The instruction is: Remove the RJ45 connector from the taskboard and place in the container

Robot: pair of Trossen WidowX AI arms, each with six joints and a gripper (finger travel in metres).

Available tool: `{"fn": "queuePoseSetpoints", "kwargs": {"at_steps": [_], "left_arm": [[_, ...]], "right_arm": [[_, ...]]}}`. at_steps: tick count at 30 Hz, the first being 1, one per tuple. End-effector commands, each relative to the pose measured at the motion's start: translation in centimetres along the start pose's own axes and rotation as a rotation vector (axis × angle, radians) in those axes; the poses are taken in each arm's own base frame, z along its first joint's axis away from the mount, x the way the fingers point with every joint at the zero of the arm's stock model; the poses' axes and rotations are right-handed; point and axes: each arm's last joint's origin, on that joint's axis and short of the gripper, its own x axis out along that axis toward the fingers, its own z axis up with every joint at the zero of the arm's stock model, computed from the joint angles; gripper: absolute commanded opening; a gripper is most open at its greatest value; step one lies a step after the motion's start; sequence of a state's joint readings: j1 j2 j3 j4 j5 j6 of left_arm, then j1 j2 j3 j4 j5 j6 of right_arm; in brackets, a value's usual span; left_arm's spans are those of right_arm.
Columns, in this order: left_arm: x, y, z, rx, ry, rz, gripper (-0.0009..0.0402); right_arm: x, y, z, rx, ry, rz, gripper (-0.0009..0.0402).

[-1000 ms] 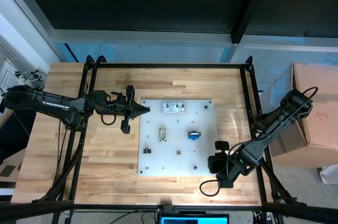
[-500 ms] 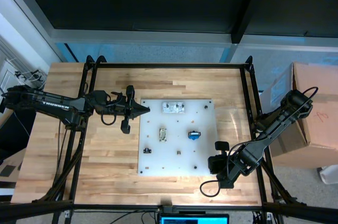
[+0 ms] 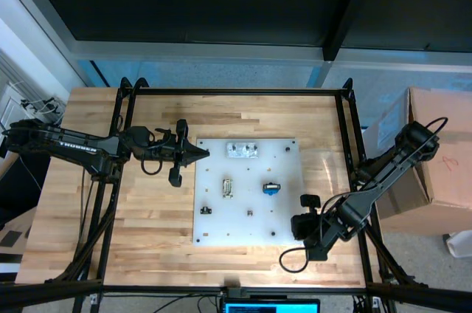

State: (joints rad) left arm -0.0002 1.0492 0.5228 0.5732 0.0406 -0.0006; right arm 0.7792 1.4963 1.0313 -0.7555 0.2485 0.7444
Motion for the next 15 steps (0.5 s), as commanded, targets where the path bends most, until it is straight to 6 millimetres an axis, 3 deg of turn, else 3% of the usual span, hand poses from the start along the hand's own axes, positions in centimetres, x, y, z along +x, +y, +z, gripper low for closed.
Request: {"fn": "queuePoseSetpoints", "kwargs": {"at_steps": [1,6,15], "left_arm": [[0.0,0.0,0.0,0.000,0.000,0.000,0.0000],[0.0,0.0,0.0,0.000,0.000,0.000,0.0000],[0.0,0.0,0.0,0.000,0.000,0.000,0.0000]], "right_arm": [[-0.8,-0.6,0.2,0.014,-0.007,0.004,0.0000],[-2.5,-2.2,0.4,0.051,-0.018,-0.004,0.0000],[-4.8,-7.2,-0.5,0.113,0.001,-0.059,0.0000]]}}
